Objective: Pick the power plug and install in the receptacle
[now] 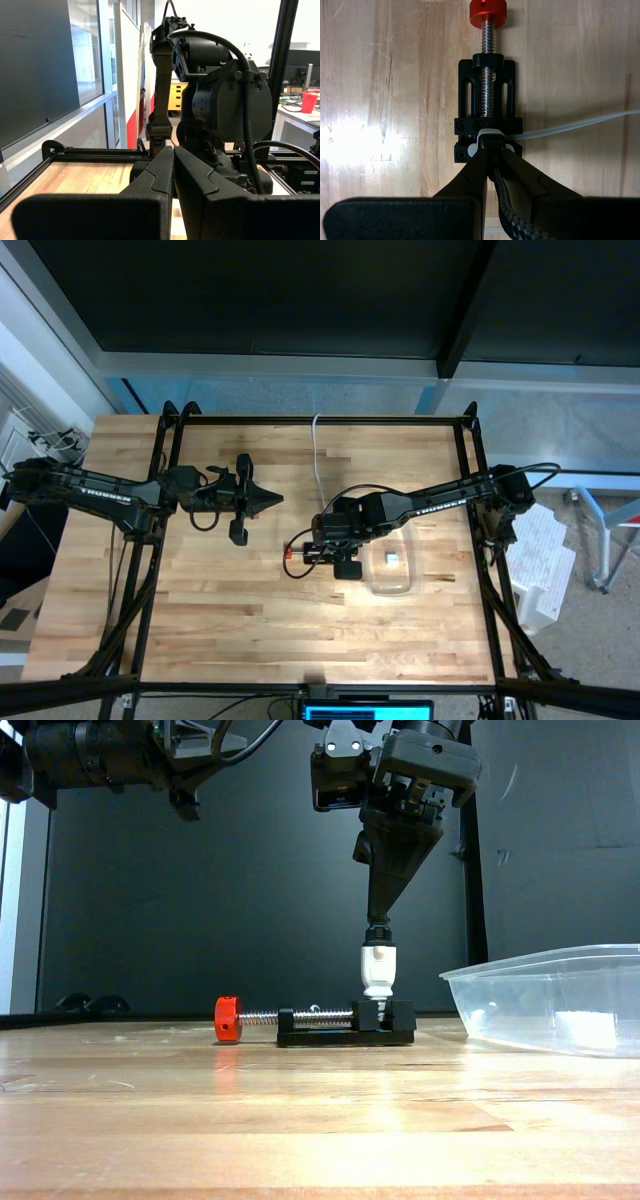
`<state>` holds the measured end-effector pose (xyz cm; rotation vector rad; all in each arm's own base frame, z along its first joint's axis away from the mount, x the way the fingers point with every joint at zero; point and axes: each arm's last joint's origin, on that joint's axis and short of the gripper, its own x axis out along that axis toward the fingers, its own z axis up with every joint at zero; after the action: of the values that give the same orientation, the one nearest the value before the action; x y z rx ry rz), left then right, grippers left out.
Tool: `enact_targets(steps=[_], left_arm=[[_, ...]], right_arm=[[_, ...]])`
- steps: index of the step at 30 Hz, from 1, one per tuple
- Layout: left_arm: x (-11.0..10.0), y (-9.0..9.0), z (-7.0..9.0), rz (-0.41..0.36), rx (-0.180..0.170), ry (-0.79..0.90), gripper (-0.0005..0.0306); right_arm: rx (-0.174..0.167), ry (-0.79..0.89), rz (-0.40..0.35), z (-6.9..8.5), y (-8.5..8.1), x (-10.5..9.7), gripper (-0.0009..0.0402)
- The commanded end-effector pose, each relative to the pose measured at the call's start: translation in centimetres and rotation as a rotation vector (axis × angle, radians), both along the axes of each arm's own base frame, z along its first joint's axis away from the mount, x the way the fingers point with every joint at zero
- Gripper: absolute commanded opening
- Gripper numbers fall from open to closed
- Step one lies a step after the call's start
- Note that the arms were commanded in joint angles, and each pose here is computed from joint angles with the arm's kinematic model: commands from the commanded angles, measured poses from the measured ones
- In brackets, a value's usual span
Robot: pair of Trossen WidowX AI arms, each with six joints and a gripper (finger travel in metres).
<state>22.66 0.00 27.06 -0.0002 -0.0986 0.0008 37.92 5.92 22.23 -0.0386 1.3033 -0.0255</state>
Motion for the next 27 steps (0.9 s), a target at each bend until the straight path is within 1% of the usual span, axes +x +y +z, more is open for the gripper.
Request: enact_targets(steps=[1,7,9,19,22,27], left_arm=[[0.0,0.0,0.0,0.0,0.0,0.0,0.0],[0.0,0.0,0.0,0.0,0.0,-0.001,0.0],[0.0,0.0,0.0,0.0,0.0,0.001,0.0],[0.0,0.0,0.0,0.0,0.0,0.0,0.0],[0.0,0.0,0.0,0.0,0.0,-0.001,0.0],[0.0,0.0,0.0,0.0,0.0,-0.001,0.0]], right_arm=[[-0.004,0.015,0.002,-0.3,0.0,0.0,0.0],[-0.006,-0.004,0.004,0.4,-0.1,-0.2,0.0001],[-0.006,-0.012,0.011,0.6,-0.1,-0.3,0.0008],[-0.004,-0.044,0.018,1.6,-0.1,-0.2,0.009],[-0.002,-0.058,0.02,2.1,-0.1,-0.2,0.0112],[0.002,-0.077,0.02,3.2,-0.2,-0.7,0.0145]])
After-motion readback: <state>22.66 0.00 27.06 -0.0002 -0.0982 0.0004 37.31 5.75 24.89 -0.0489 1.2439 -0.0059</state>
